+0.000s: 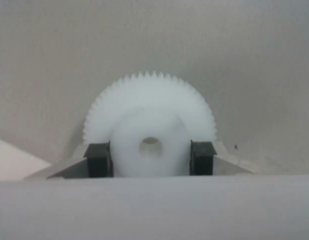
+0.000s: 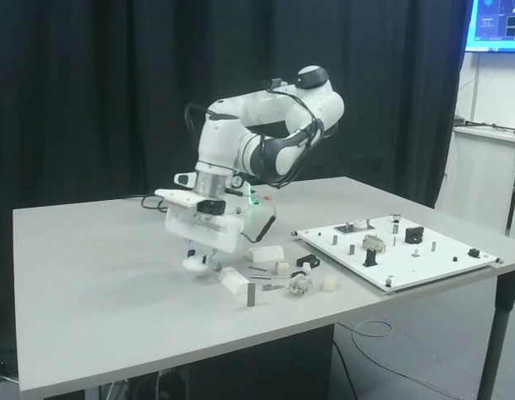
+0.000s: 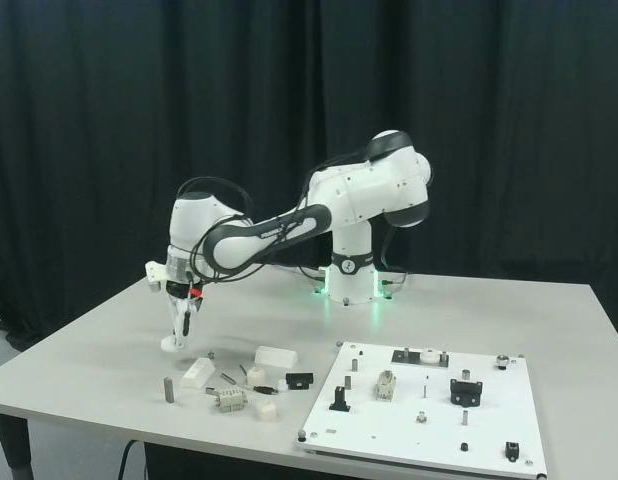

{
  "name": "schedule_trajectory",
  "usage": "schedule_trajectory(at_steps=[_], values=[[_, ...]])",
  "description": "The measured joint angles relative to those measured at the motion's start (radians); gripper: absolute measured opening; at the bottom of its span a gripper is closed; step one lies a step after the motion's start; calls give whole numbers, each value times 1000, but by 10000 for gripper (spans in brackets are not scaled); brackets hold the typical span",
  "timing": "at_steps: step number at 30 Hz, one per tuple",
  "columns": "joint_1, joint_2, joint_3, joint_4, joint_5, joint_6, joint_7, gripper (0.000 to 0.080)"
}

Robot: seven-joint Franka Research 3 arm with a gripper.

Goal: Place large gear.

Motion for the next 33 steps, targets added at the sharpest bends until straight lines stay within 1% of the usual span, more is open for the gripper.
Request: schedule_trajectory(at_steps=[7,14,22,33], values=[[-63,0,23,48,0,-40,-20,332],[-97,1,40,78,0,-76,-41,332],[-109,2,48,91,0,-92,-73,332],[-109,4,48,99,0,-92,-87,332]])
